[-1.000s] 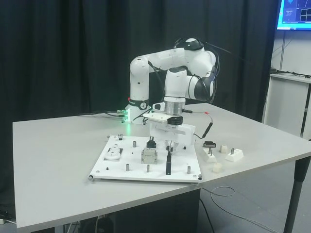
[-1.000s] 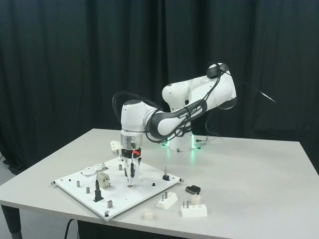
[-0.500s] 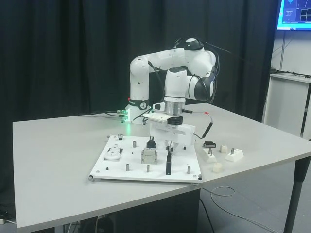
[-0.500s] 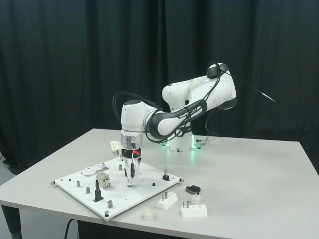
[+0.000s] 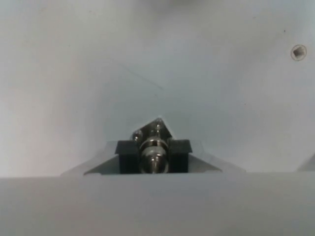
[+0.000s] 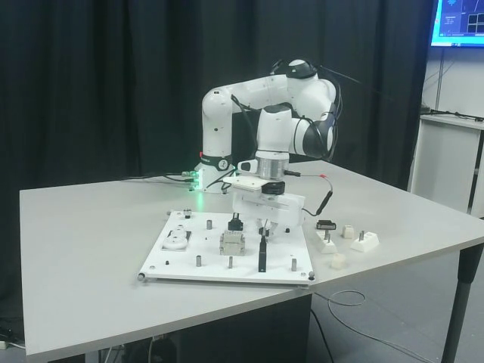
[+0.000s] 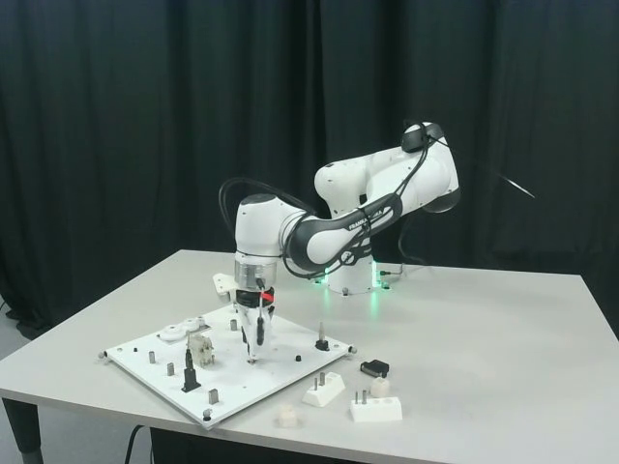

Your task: Insert BNC.

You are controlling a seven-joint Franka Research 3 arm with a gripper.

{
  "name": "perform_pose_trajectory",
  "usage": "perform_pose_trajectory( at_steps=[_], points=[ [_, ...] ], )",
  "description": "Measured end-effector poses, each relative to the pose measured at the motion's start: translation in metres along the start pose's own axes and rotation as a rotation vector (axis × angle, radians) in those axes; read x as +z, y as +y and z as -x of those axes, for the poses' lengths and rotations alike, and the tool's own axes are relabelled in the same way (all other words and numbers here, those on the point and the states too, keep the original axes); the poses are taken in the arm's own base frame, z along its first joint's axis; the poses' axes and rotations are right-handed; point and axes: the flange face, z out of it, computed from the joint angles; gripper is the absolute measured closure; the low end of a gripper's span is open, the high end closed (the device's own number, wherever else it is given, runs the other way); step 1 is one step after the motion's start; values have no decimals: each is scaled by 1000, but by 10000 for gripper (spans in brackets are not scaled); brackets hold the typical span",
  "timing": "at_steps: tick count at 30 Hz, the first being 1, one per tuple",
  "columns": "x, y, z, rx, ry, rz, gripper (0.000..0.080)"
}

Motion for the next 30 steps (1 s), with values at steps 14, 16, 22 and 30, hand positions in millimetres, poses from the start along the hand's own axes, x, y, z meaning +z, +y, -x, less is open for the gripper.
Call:
perform_pose_trajectory(
  at_steps=[14, 16, 22, 30],
  points=[
    [3, -1, 0, -25, 18, -11, 682],
    [3, -1, 1, -25, 18, -11, 682],
    [3, -1, 0, -24, 18, -12, 682],
    [3, -1, 0, -24, 17, -11, 682]
  ],
)
